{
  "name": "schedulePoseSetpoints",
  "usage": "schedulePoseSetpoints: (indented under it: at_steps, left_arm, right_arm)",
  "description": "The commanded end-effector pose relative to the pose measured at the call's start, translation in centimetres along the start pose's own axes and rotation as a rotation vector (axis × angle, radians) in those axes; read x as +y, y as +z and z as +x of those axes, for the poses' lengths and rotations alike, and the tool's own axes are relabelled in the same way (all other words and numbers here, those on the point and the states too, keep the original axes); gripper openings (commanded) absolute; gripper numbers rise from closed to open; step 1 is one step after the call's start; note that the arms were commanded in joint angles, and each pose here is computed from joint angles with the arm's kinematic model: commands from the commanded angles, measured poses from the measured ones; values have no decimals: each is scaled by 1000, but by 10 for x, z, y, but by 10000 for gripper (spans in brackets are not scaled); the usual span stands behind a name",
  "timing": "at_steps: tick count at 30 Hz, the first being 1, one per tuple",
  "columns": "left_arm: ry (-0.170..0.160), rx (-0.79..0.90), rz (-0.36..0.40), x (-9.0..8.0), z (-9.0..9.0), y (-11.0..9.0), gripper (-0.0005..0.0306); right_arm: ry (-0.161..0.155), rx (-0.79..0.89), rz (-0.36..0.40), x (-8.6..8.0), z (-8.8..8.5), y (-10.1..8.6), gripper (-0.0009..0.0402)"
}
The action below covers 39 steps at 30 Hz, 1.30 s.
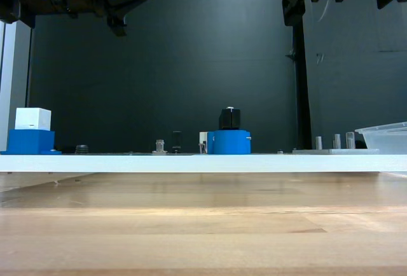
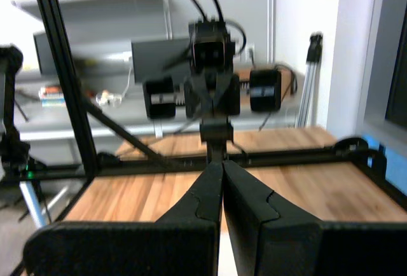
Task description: Pick the 16mm cylinder and place it in the taskboard
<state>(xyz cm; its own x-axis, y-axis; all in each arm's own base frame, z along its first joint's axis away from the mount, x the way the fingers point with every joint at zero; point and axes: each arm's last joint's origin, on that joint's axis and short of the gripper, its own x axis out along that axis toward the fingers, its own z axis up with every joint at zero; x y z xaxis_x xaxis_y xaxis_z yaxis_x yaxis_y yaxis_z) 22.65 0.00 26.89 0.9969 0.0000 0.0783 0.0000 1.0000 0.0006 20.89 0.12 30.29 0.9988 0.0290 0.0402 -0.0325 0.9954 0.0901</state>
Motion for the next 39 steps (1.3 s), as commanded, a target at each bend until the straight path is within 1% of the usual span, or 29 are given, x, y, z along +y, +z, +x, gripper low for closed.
schedulePoseSetpoints:
  at_steps: [1,5,11,23,29,35,39]
  left_arm:
    - [0,0,0,0,0,0,0]
    - [0,0,0,0,0,0,0]
    - [0,0,0,0,0,0,0]
    - [0,0,0,0,0,0,0]
    - [0,0,0,0,0,0,0]
    - [0,0,0,0,0,0,0]
    - [0,0,0,0,0,0,0]
  right_arm:
    - [-2,84,-3,1,1,5,0]
    - [5,146,-4,5,0,14,0]
    - [-4,330,-38,5,-5,17,0]
    - [-20,656,-32,7,-24,21,0]
    - [-40,767,10,8,-32,19,0]
    - [-78,870,63,8,-40,12,0]
    - [-83,929,85,11,-44,9,0]
